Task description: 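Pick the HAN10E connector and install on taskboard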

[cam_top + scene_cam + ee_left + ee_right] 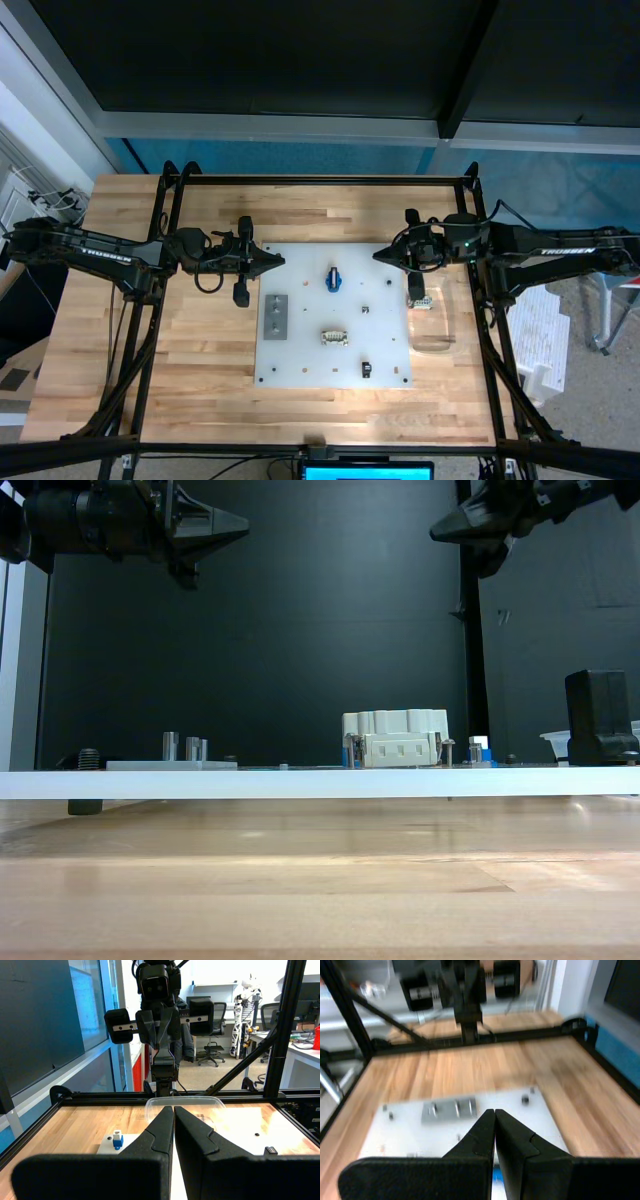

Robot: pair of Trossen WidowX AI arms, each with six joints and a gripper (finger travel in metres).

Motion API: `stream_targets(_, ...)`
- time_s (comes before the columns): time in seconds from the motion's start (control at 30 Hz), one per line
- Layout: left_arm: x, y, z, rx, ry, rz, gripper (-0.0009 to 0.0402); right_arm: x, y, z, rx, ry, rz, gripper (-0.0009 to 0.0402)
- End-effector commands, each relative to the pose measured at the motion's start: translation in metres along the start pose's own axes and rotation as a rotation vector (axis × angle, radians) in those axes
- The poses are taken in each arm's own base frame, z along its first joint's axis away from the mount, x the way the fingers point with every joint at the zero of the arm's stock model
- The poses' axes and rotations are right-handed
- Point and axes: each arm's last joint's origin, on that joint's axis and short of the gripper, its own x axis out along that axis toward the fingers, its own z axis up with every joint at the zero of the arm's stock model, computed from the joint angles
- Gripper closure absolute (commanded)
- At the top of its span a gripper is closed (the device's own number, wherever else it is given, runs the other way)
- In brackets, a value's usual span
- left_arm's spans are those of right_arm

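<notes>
Beige HAN10E connector (335,338) sits on taskboard (300,365), left claw (281,260) and right claw (377,256) both pinched closed, empty, high over its far corners; descending unopened could knock it askew

A clear plastic tray (440,346) lies on the wooden table (150,330) (pale planks), a lit screen (366,470) at its near edge.
</notes>
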Motion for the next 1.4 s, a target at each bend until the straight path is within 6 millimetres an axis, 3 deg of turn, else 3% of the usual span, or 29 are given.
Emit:
stream_targets(0.03,0.000,0.000,0.000,0.000,0.000,0.000,0.0392,-0.006,0.000,0.002,-0.005,0.085,-0.009,0.0393)
stream_targets(0.93,0.000,0.000,0.000,0.000,0.000,0.000,0.0392,-0.032,-0.004,-0.026,-0.020,0.635,-0.063,0.0393)
stream_targets(1.4,0.000,0.000,0.000,0.000,0.001,0.000,0.0392,-0.009,-0.002,-0.044,-0.041,0.947,-0.084,0.0393)
